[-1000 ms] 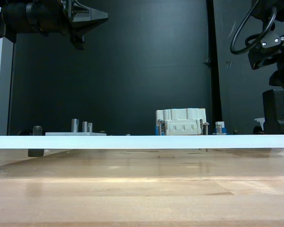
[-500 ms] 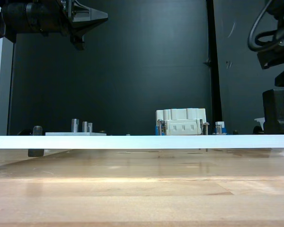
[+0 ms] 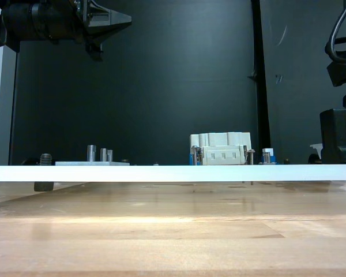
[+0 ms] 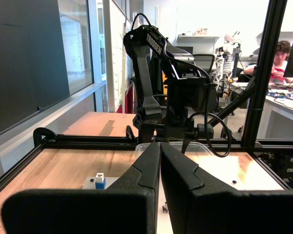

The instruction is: Remove the HAN10E connector from the taskboard and place in the container

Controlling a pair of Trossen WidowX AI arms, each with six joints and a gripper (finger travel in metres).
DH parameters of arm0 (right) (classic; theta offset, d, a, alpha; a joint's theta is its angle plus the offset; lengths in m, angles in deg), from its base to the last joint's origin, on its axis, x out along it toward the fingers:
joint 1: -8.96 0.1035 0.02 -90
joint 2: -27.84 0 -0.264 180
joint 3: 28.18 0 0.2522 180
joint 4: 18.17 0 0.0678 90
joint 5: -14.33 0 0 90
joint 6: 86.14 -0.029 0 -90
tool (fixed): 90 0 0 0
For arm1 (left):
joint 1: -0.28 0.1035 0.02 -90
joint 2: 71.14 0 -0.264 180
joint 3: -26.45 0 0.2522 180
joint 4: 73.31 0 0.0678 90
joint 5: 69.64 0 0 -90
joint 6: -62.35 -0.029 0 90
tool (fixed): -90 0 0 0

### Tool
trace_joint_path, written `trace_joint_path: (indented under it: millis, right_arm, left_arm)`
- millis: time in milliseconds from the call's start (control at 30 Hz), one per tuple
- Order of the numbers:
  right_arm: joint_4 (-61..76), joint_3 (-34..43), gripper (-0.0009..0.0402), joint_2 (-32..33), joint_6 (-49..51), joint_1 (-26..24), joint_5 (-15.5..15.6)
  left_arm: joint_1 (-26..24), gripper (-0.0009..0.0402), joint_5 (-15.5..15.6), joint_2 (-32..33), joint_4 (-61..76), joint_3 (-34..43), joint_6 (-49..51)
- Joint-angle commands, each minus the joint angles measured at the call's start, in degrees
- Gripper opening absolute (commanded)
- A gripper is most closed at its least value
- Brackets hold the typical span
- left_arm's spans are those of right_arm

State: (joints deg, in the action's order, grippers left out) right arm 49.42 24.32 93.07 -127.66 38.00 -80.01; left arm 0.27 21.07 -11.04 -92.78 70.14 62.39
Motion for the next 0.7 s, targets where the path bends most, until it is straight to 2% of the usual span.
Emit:
trace_joint_path:
  millis: [33,200,433,567,700]
  right_arm:
    - [-1.6,-0.7,0.0029,0.0,0.0,0.0,-0.1]
    - [-6.8,-4.2,0.0029,0.0,-0.7,0.1,-0.1]
    - [-7.0,-7.4,0.0038,0.0,-3.2,0.2,0.0]
    - [-7.0,-7.6,0.0078,0.0,-4.4,0.2,-0.1]
    - [-7.0,-7.6,0.0143,0.0,-5.2,0.2,-0.1]
  left_arm:
    - [0.0,0.0000,0.0,0.0,0.0,0.0,0.0]
    - [0.0,0.0000,0.0,0.0,0.0,0.0,0.0]
    - [0.0,0.0000,0.0,0.0,0.0,0.0,0.0]
    - [0.0,0.0000,0.0,0.0,0.0,0.0,0.0]
    - [0.0,0.0000,0.0,0.0,0.0,0.0,0.0]
